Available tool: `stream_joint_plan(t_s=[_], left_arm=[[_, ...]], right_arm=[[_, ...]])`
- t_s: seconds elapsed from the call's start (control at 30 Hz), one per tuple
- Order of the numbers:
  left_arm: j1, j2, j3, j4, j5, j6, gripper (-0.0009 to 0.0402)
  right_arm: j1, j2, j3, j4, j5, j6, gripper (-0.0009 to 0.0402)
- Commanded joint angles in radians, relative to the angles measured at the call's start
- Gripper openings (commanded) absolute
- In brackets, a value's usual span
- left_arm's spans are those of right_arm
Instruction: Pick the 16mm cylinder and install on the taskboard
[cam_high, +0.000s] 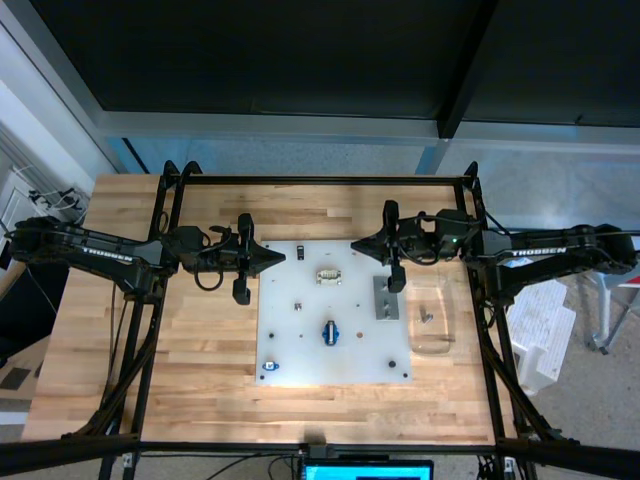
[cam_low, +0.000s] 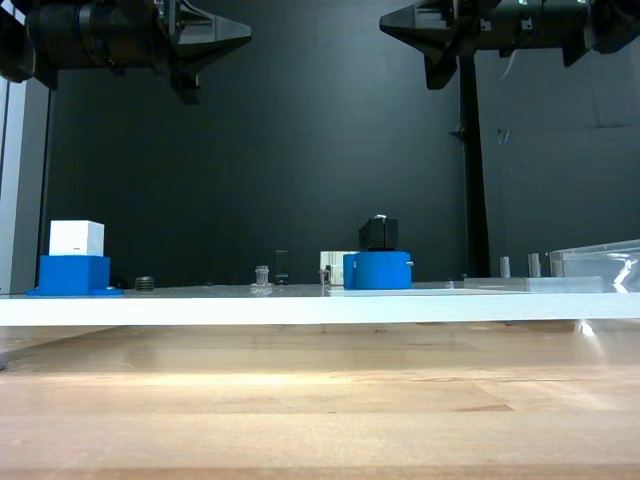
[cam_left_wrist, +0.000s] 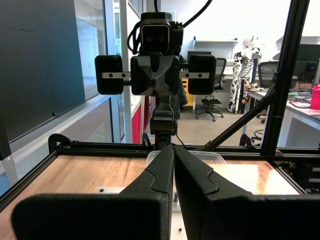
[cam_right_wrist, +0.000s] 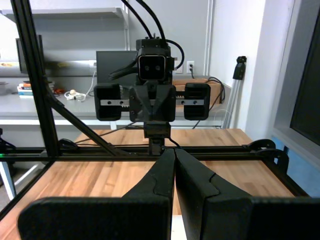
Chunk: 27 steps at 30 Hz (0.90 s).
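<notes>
Since the fingers of the right gripper (cam_right_wrist: 175, 150) are clenched tip against tip on nothing, the pick has to begin by spreading them before any descent. They hang high in the air over the far part of the taskboard (cam_high: 300, 340). They point across at the left gripper (cam_left_wrist: 173, 148), whose fingers are likewise pressed shut and empty at about the same height, with open air between the two sets of tips.

Below the right fingers and a little to their near side, the grey metal block (cam_high: 387, 297) sits on the board. Farther out behind them, toward that arm's own base and just off the board's edge, a clear plastic tray (cam_high: 432, 350) rests on the wooden surface (cam_high: 200, 380). A small grey piece in that tray is, by my judgement, the 16mm cylinder (cam_high: 425, 314). How it lies I cannot tell.

The right arm is the nearer one, so the reach looks like its job. To do it well, the fingers should draw back over the tray and open wider than the piece. They should then come down clear of the tray's walls and close across its middle, so that it does not pivot or squirt out. A straight lift before any sideways travel would keep it from catching the rim. Which socket on the board receives it I cannot make out. The left fingers have no part in this and are best kept high.
</notes>
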Motion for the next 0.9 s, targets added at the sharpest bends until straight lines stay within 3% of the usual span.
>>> stream_joint_plan(t_s=[0.03,0.9], left_arm=[[0.0,0.0,0.0,0.001,0.001,0.0,0.0],[0.0,0.0,0.0,0.001,0.001,0.0,0.0]], right_arm=[[0.0,0.013,-0.01,0.026,0.001,0.017,0.0],[0.01,0.018,-0.06,0.087,-0.001,0.051,0.0]])
